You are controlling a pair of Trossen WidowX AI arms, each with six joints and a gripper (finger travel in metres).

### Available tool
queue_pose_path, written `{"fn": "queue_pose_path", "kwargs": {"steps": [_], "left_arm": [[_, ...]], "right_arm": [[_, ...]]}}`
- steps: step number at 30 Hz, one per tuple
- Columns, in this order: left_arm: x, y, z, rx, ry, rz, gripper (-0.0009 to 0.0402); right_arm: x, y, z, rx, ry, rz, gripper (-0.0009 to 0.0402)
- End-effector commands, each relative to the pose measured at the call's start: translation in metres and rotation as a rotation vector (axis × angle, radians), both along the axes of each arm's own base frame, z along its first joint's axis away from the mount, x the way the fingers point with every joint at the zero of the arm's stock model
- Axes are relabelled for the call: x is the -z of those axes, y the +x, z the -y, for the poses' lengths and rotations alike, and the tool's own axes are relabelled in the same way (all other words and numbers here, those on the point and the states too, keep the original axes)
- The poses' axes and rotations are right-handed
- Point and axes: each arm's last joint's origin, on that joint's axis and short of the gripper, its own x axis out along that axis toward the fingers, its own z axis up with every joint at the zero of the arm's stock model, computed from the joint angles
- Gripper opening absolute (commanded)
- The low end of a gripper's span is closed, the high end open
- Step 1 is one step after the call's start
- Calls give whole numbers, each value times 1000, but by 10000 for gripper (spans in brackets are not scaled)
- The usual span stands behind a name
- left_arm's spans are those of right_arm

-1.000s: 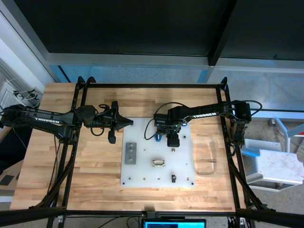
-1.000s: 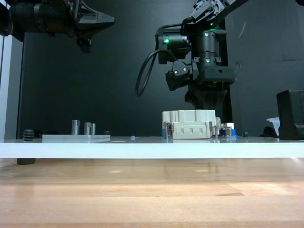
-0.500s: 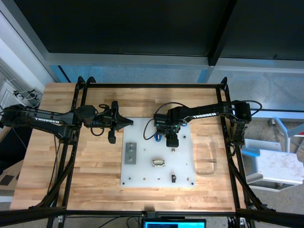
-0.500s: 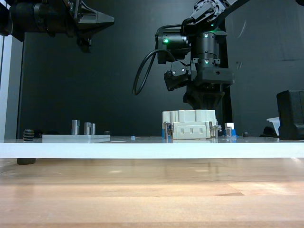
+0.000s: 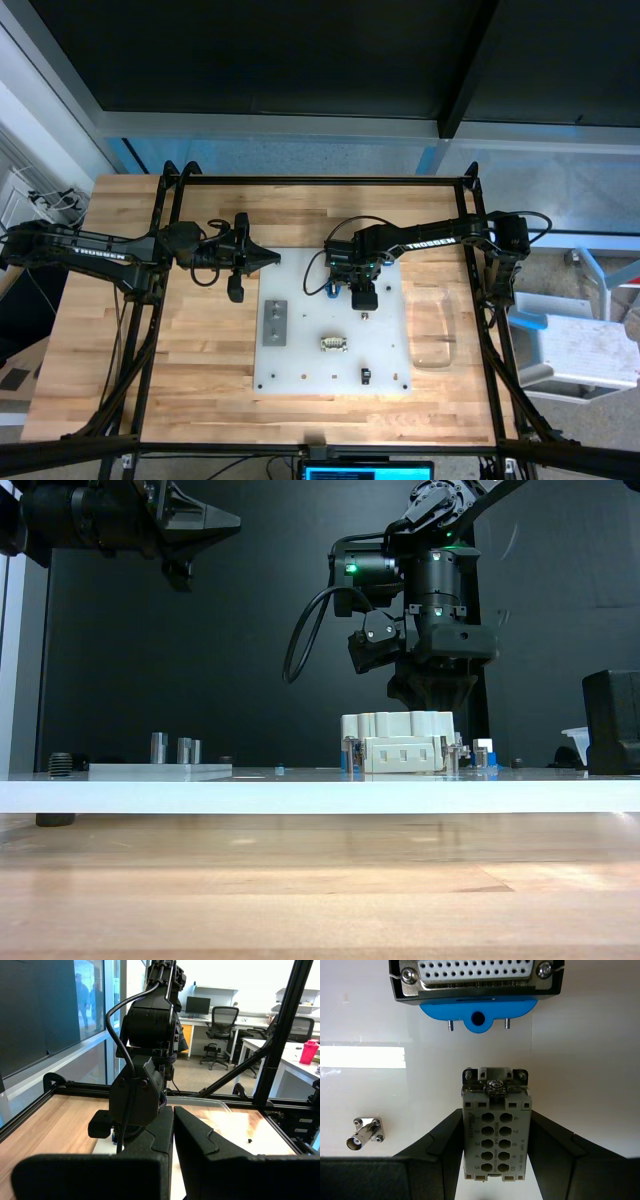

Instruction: Pick the HAN10E connector and install in the HAN10E hub

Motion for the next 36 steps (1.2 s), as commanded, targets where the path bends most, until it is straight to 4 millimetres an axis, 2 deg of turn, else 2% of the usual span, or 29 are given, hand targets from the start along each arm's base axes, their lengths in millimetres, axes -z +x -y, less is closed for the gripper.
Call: {"fn": "queue_pose_path", "kwargs": {"steps": [1, 12, 18, 24, 36], "left_arm": [[0, 0, 0, 0, 0, 0, 0], [0, 0, 0, 0, 0, 0, 0], [0, 0, 0, 0, 0, 0, 0], [0, 0, 0, 0, 0, 0, 0], [0, 0, 0, 0, 0, 0, 0]], "right_arm": [[0, 0, 0, 0, 0, -2, 152], [-3, 0, 0, 6, 2, -3, 257], [-10, -3, -1, 11, 1, 9, 301], [-29, -15, -3, 14, 1, 14, 321], [-86, -45, -5, 55, -4, 170, 327]]}}
